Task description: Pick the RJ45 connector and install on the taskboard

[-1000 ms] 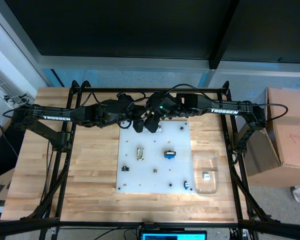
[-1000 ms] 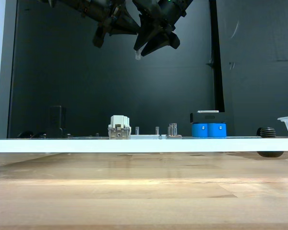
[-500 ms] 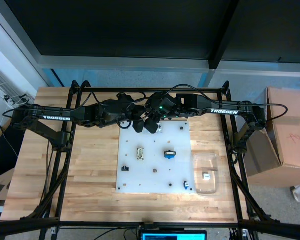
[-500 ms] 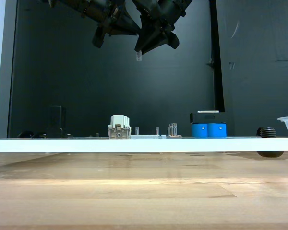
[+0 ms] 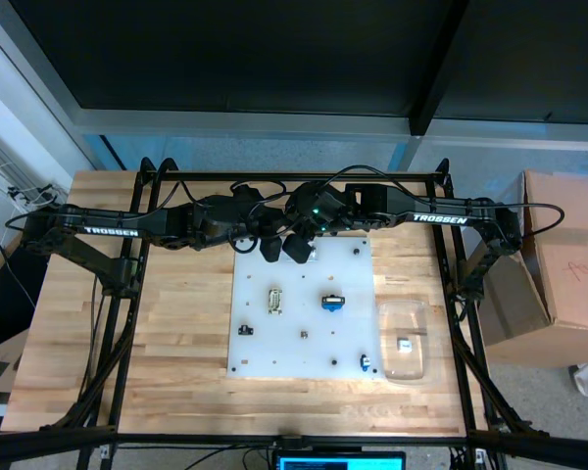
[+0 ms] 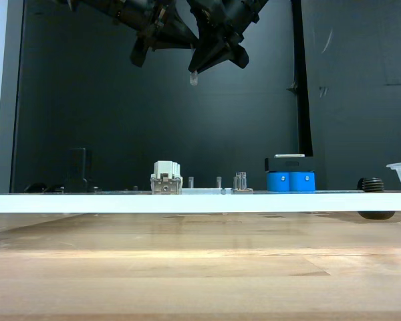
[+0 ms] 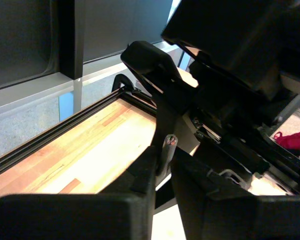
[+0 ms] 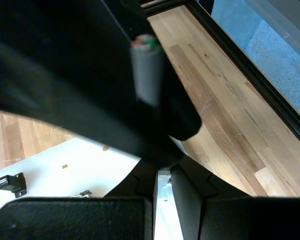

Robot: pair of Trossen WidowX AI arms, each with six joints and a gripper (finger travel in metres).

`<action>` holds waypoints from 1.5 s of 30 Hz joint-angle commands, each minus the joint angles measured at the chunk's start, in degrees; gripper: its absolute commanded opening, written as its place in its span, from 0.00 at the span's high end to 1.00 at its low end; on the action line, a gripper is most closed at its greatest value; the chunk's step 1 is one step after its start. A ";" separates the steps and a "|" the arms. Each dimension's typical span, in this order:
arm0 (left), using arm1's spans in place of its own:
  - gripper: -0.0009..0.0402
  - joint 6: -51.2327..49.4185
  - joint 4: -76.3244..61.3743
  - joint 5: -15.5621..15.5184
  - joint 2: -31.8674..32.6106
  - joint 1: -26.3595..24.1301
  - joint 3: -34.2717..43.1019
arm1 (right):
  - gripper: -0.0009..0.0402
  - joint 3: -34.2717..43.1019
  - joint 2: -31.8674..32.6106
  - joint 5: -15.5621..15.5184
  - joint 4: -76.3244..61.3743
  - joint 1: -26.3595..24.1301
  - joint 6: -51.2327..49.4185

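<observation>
Fingers (image 7: 140,175) of the left gripper (image 7: 163,161) sit close together, pinching the grey cable stub (image 7: 166,149) of the RJ45 connector (image 6: 194,78). Fingers of the right gripper (image 6: 198,63) close on the same part, and its clear plug pokes out below them, well clear of the taskboard (image 5: 304,338). These 2 grippers meet high above the taskboard's far edge. Just beside the taskboard's right edge lies a clear tray (image 5: 416,372) holding 1 small white piece (image 5: 405,345).
</observation>
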 commanded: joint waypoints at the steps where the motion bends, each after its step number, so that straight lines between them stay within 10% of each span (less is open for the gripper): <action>1: 0.79 0.04 0.07 0.35 -0.15 -0.09 0.00 | 0.98 0.00 -0.02 -0.04 -0.11 0.02 -0.09; 15: 0.61 1.25 -2.10 0.92 -4.59 -0.11 -3.26 | 0.98 -4.09 -2.99 -1.60 -2.25 0.33 -0.50; 30: 0.71 4.68 7.72 16.39 -16.00 -0.22 -18.71 | 0.98 -25.46 -18.23 -11.87 11.15 5.51 -1.38; 45: 0.86 10.36 11.85 23.37 -20.39 -0.24 -27.21 | 0.98 -37.86 -24.85 -5.33 16.57 21.27 -1.03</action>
